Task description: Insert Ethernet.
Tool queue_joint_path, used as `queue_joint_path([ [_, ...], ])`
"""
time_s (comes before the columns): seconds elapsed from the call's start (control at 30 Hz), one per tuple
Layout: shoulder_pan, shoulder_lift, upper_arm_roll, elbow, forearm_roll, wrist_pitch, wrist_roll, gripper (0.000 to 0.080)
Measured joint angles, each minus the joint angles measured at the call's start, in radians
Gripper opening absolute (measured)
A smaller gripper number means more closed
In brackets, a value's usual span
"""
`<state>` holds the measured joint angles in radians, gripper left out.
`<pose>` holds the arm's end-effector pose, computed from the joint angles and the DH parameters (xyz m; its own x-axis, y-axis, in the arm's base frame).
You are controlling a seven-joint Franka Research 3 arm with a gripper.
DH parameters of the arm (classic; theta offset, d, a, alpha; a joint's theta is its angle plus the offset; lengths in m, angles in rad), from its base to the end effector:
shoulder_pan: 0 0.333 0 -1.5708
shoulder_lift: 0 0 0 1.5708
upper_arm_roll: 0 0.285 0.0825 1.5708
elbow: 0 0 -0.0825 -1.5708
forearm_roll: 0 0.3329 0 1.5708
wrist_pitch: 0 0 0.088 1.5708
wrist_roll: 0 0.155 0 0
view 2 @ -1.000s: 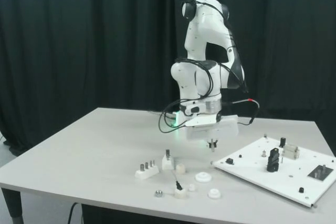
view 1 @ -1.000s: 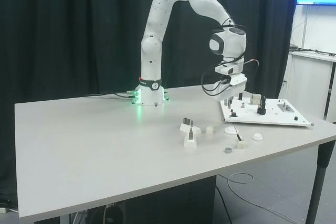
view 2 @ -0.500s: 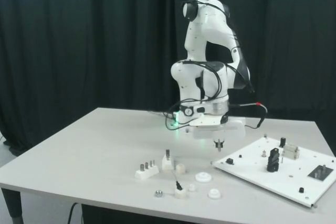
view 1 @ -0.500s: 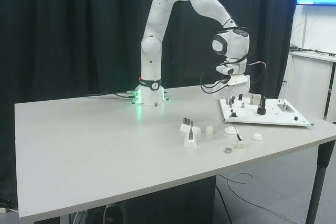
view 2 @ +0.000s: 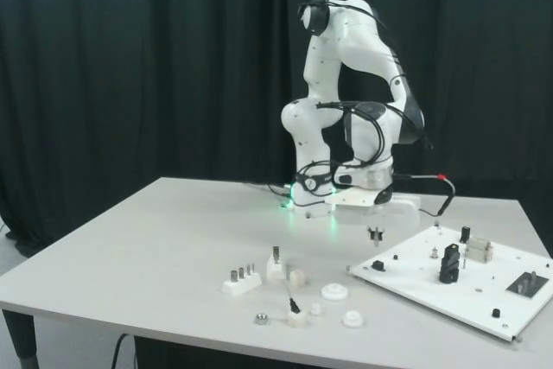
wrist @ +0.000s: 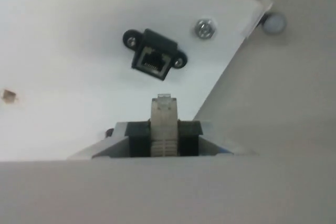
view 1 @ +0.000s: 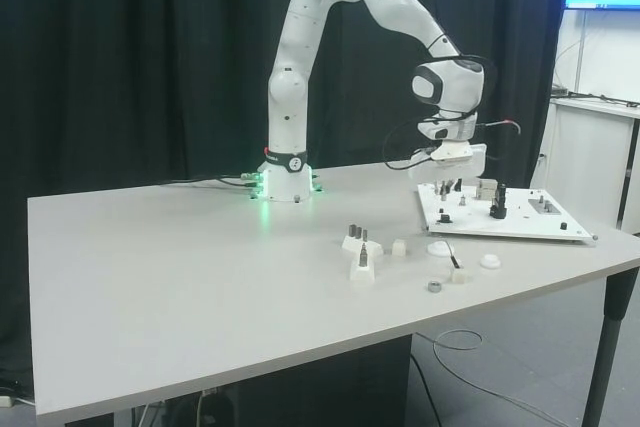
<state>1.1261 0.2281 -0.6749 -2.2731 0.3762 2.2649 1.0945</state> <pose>0.4152 0.2168 0.2262 0.5966 -0.7841 -0.1711 -0.7786 -0.6172 0.1137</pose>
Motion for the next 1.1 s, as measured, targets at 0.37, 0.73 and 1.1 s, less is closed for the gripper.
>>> queue_joint_path([
  [0.37, 0.000, 0.000, 0.023, 0.000, 0.007, -0.001, 0.206, 0.0105],
  [0.73, 0.000, 0.002, 0.025, -0.001, 0.007, 0.016, 0.274, 0.0105],
  [1.1, 0.000, 0.018, 0.028, -0.003, 0.005, 0.047, 0.317, 0.0105],
])
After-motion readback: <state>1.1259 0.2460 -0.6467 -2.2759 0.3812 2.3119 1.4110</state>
